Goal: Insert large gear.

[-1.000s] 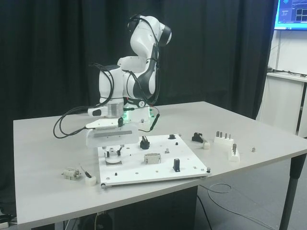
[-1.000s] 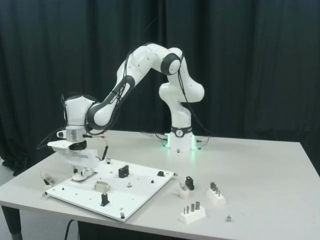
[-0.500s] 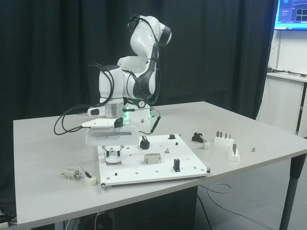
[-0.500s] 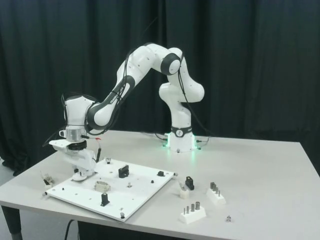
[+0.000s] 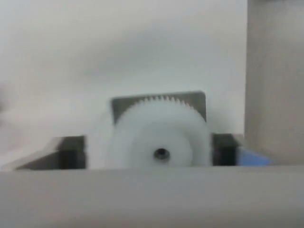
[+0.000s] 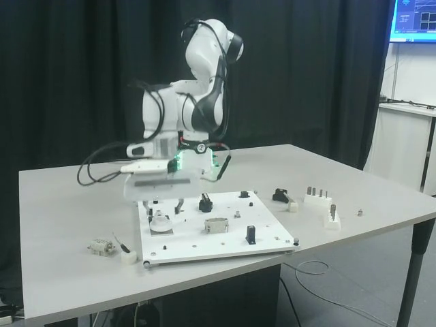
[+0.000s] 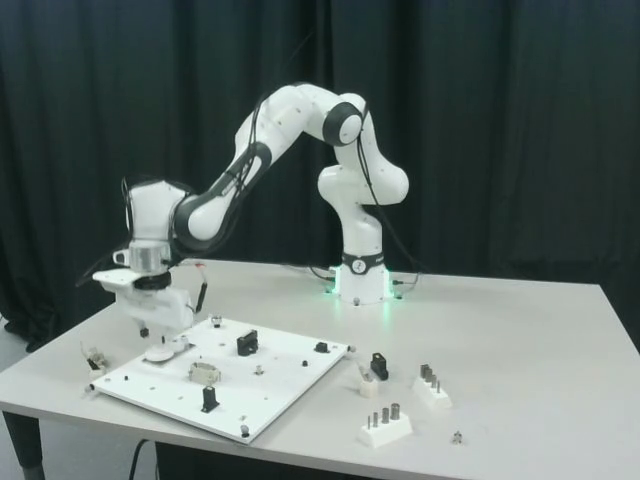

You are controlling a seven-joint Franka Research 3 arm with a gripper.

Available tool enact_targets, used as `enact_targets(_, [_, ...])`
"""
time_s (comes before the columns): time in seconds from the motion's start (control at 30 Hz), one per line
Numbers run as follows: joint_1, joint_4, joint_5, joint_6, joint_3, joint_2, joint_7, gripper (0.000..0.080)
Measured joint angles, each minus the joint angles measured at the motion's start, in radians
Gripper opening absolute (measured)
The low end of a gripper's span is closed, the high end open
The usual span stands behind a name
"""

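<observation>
Fig.: Franka arm [image 7: 300, 110] above the white assembly board [image 6: 225, 238] on the grey table [image 6: 61, 197]. The large gear [image 6: 159, 221] sits flat on the board near its corner by the arm's wrist, over a grey base plate; in the wrist view the gear [image 5: 159, 137] shows teeth along its rim & a small centre hole w/ what looks like a pin in it. The gripper [image 6: 169, 205] hangs just above the gear, apart from it, nothing held; fingers [image 6: 178, 204] look spread, i.e. let go.

Step in hand (judged): insertion appears done or nearly so; arm is at the retreat stage, w/ the gear seated & free of the fingers.

Next move calls for: a straight lift clear of the gear, no sideways drag that could catch its rim; then a check that the gear lies level on its shaft. Full seating depth can't be told from these views.

Other board parts: black clip [image 6: 251, 234], round fitting [image 6: 216, 224]. Off-board: small connector [image 6: 99, 246], peg block [image 7: 385, 425].
</observation>
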Motion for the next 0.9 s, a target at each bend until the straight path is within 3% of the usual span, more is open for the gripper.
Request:
enact_targets(0.2, [0.009,0.031,-0.069,-0.079,-0.019,-0.066,0.008,0.0553])
enact_targets(0.23, [0.009,0.036,-0.080,-0.090,-0.020,-0.074,0.012,0.0746])
enact_targets(0.37, [0.009,0.051,-0.121,-0.115,-0.027,-0.096,0.025,0.0746])
enact_targets(0.4, [0.009,0.054,-0.129,-0.116,-0.029,-0.099,0.026,0.0789])
enact_targets(0.67, [0.007,0.060,-0.169,-0.114,-0.041,-0.096,0.027,0.0789])
enact_targets(0.9, [-0.003,0.059,-0.178,-0.069,-0.042,-0.067,0.003,0.0799])
